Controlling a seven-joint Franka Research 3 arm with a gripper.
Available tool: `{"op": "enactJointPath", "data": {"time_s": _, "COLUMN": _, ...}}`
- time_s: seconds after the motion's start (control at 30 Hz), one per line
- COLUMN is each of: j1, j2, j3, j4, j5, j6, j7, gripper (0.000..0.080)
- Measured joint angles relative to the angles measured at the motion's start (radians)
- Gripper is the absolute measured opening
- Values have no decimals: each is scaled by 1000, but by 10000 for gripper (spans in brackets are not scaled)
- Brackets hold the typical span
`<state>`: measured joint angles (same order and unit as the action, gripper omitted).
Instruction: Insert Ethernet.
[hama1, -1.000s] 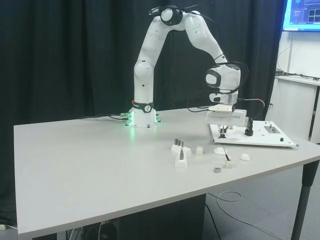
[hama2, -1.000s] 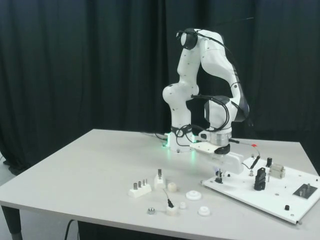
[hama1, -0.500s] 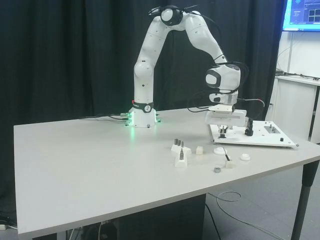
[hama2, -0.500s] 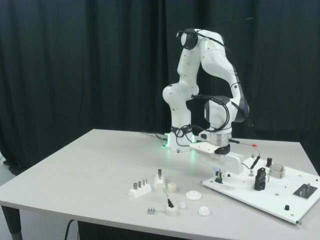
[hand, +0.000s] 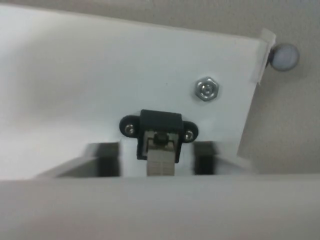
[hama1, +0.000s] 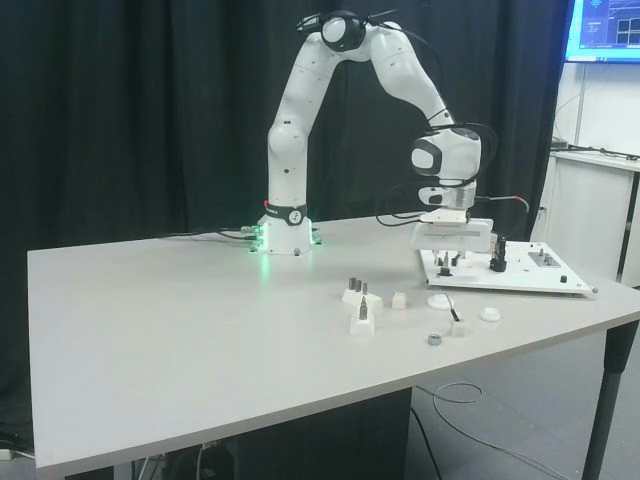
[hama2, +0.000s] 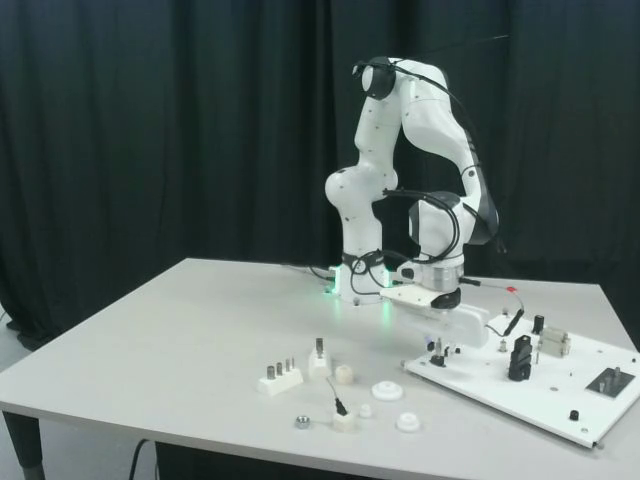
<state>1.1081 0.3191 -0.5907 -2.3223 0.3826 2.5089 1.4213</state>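
Between my gripper's (hama1: 447, 257) fingers (hand: 107, 159), the Ethernet plug (hand: 161, 152) stands seated in the black socket (hand: 160, 122) on the white board (hand: 75, 75). I see bare board on each side of it. The fingers are spread and touch nothing. Compared with half a second ago, both room views show the hand a little higher above the board, and the dark shape that sat between the fingertips is no longer carried up with them. I read that as the plug let go and left in place. I judge the insertion all but done, though I cannot tell from here whether the latch has caught.

Just beyond the socket from the fingertips sits a hex nut (hand: 207, 90) screwed into the board, and past the board's corner a small grey foot (hand: 284, 56) rests on the table (hama1: 180, 320).

As for the pose, the white arm (hama1: 330, 80) rises from its base, folds over at the top and comes down to the wrist. The hand points straight down over the near end of the board, directly above the socket, and is low but clear of it.
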Motion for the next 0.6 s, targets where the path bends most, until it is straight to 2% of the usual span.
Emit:
{"op": "enactJointPath", "data": {"time_s": 0.07, "j1": -1, "j2": -1, "j3": 0, "j4": 2, "j5": 0, "j6": 0, "j7": 0, "gripper": 129}}
{"op": "enactJointPath", "data": {"time_s": 0.1, "j1": -1, "j2": -2, "j3": -1, "j4": 4, "j5": -1, "j6": 0, "j7": 0, "gripper": 431}}
{"op": "enactJointPath", "data": {"time_s": 0.4, "j1": -4, "j2": -23, "j3": -8, "j4": 16, "j5": -1, "j6": -1, "j7": 0, "gripper": 431}}
{"op": "enactJointPath", "data": {"time_s": 0.43, "j1": -5, "j2": -27, "j3": -9, "j4": 16, "j5": -2, "j6": -1, "j7": 0, "gripper": 772}}
{"op": "enactJointPath", "data": {"time_s": 0.57, "j1": -7, "j2": -37, "j3": -14, "j4": 16, "j5": -9, "j6": -3, "j7": -4, "gripper": 772}}
{"op": "enactJointPath", "data": {"time_s": 0.6, "j1": -7, "j2": -39, "j3": -14, "j4": 16, "j5": -12, "j6": -4, "j7": -6, "gripper": 794}}
